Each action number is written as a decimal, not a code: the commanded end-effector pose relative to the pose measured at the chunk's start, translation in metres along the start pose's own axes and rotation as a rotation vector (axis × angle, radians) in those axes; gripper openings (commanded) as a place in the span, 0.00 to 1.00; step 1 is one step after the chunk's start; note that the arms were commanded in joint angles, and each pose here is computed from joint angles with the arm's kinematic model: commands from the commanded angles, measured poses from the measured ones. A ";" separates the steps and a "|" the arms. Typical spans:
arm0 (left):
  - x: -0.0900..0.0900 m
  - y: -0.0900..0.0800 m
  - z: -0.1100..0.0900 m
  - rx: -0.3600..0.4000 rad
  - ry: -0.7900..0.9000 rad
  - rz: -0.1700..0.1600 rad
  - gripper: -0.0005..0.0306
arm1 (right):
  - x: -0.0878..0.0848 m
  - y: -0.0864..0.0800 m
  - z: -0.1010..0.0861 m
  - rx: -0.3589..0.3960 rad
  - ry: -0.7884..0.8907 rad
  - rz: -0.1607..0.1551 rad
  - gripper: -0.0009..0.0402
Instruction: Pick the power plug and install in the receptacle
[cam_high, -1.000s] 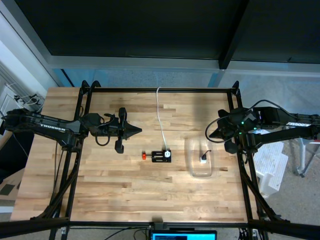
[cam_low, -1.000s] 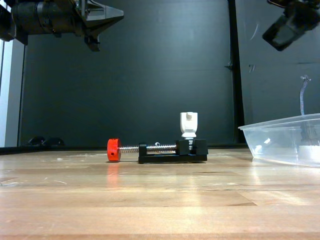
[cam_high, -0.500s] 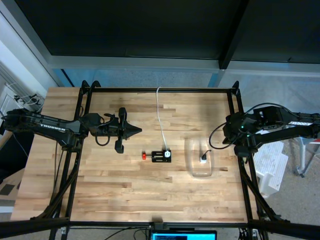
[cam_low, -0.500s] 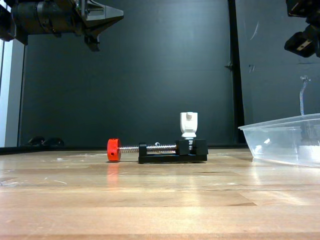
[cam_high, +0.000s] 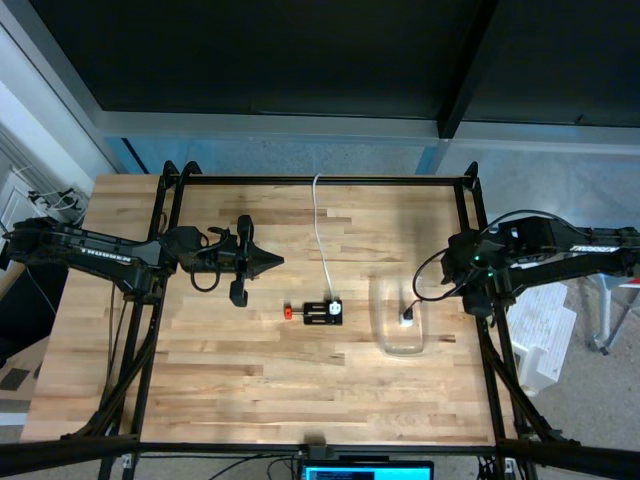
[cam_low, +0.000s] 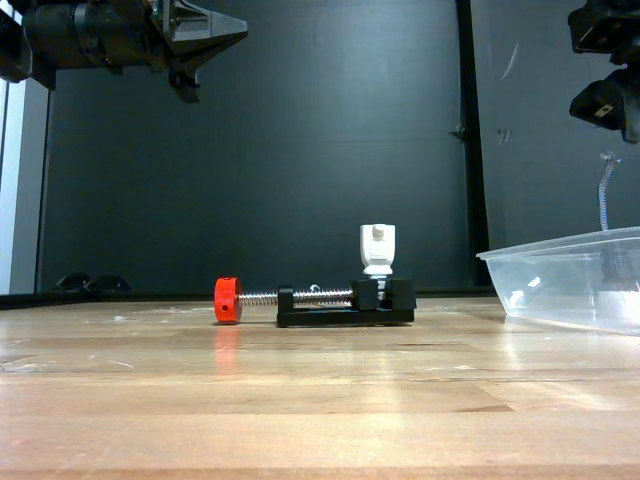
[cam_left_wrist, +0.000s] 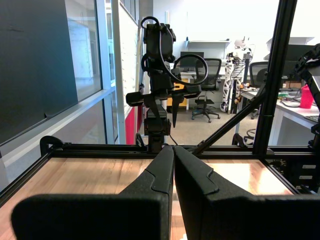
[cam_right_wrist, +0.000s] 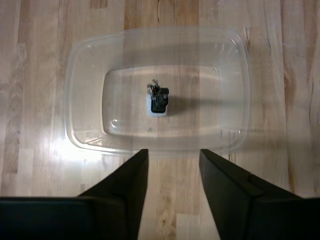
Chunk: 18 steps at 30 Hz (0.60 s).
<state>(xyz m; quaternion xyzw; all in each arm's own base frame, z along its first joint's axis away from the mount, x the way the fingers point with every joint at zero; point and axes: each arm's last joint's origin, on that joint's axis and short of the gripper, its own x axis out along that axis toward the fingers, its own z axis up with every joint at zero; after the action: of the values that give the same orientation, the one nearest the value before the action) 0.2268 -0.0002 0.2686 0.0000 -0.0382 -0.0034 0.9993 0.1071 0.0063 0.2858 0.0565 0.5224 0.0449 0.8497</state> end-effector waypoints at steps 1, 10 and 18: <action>0.000 0.000 0.000 0.000 0.000 0.000 0.02 | 0.010 -0.001 0.000 -0.001 -0.003 -0.001 0.45; 0.000 0.000 0.000 0.000 0.000 0.000 0.02 | 0.037 -0.005 0.003 0.004 -0.003 0.000 0.53; 0.000 0.000 0.000 0.000 0.000 0.000 0.02 | 0.048 -0.006 0.008 0.014 0.057 -0.004 0.54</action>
<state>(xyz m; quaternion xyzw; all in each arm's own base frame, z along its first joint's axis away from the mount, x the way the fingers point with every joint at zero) 0.2268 -0.0002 0.2686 0.0000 -0.0382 -0.0034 0.9993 0.1341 0.0068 0.2476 0.0594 0.5431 0.0416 0.8366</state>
